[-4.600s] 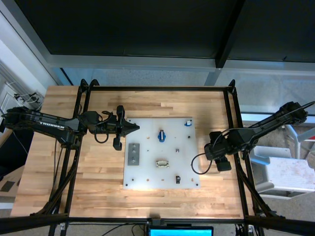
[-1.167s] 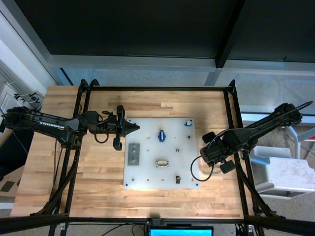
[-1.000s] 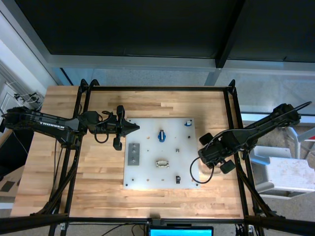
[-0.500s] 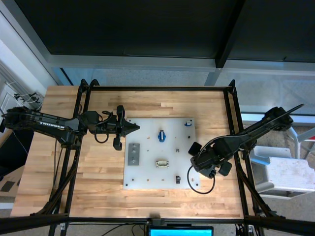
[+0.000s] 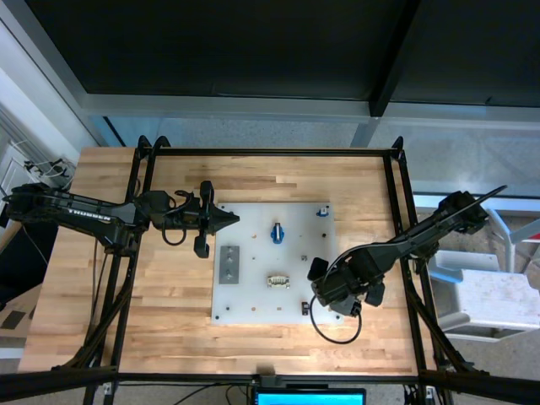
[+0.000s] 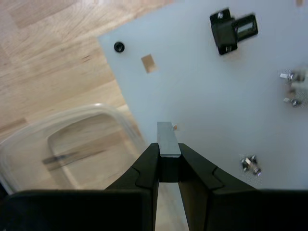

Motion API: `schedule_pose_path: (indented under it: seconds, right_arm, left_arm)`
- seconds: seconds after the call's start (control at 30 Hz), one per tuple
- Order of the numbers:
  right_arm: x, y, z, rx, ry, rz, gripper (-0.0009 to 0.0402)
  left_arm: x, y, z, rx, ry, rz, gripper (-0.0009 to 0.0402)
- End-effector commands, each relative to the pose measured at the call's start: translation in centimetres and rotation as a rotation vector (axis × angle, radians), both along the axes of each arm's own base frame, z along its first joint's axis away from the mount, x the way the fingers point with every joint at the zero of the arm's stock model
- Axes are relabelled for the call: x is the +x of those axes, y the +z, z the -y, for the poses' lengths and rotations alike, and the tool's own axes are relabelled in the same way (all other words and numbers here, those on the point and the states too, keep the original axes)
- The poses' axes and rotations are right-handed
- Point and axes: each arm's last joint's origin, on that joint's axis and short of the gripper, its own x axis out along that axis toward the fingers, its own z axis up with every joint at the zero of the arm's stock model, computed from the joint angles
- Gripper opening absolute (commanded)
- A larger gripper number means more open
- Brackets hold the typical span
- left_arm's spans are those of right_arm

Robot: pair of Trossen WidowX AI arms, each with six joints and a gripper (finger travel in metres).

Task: Pick the 16mm bar and place in it's hole on the taskboard

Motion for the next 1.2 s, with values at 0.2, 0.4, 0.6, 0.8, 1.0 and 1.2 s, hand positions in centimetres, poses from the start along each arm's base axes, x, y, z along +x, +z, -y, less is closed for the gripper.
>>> schedule_pose_path:
  seconds: [0.2, 0.4, 0.6, 0.8, 1.0, 1.2]
  right_arm:
    - [0.9, -1.0, -1.3, 0.012, 0.086, 0.017, 0.0000]
    - [1.2, -1.7, -2.1, 0.045, 0.195, 0.009, 0.0000]
    - [1.5, -2.5, -2.5, 0.044, 0.239, -0.007, 0.0000]
    - [1.8, -3.1, -2.8, 0.036, 0.294, -0.015, 0.0000]
    - [1.6, -3.2, -2.8, 0.034, 0.314, -0.021, 0.0000]
    - [1.4, -3.5, -3.1, 0.030, 0.315, -0.030, 0.0000]
  left_arm:
    - [0.0, 0.0, 0.0, 0.000, 0.000, 0.000, 0.0000]
    - [0.0, 0.0, 0.0, 0.000, 0.000, 0.000, 0.0000]
    - [0.0, 0.0, 0.0, 0.000, 0.000, 0.000, 0.0000]
    - [0.0, 0.0, 0.0, 0.000, 0.000, 0.000, 0.0000]
    - [0.0, 0.0, 0.0, 0.000, 0.000, 0.000, 0.0000]
    - [0.0, 0.0, 0.0, 0.000, 0.000, 0.000, 0.0000]
